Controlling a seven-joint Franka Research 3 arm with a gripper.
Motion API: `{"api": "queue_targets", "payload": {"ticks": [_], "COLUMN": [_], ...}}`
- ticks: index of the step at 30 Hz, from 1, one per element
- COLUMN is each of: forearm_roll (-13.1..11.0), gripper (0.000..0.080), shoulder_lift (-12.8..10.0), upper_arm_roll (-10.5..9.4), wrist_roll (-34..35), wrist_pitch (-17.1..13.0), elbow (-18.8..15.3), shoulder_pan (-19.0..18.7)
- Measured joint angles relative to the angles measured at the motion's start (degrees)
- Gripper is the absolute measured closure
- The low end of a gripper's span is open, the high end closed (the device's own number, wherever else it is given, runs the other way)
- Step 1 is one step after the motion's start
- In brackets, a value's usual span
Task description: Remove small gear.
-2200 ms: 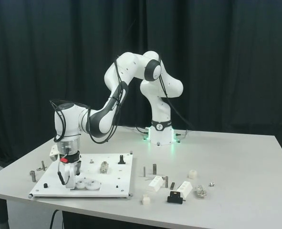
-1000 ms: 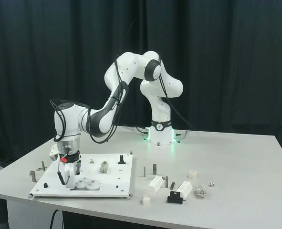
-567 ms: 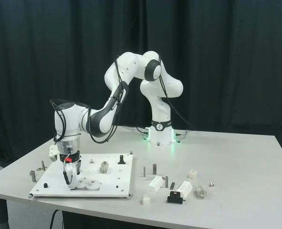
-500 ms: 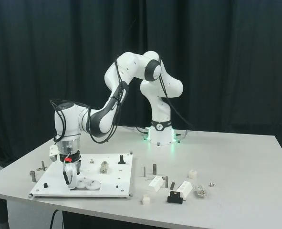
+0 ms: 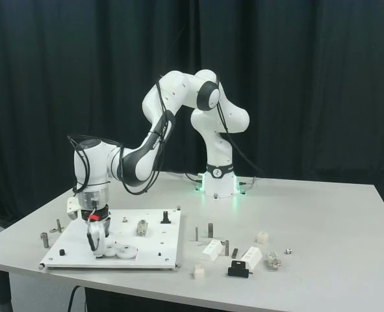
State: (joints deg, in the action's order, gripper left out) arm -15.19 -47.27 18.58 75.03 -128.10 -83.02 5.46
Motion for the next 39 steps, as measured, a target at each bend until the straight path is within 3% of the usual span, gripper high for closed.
{"api": "queue_targets", "payload": {"ticks": [6,19,30,39], "forearm_roll": [-0.01,-0.02,0.08,0.06], "gripper": [0.0604,0.0604,0.0604,0.0604], "shoulder_lift": [0.0,-0.04,-0.04,-0.04], "upper_arm_roll": [0.01,0.05,0.05,0.07], "wrist_roll": [-1.01,5.85,-0.34,4.95], "wrist_pitch": [0.12,0.09,0.1,0.13], "elbow": [0.07,0.07,0.11,0.13], "shoulder_pan": [0.03,0.04,0.0,0.02]}}
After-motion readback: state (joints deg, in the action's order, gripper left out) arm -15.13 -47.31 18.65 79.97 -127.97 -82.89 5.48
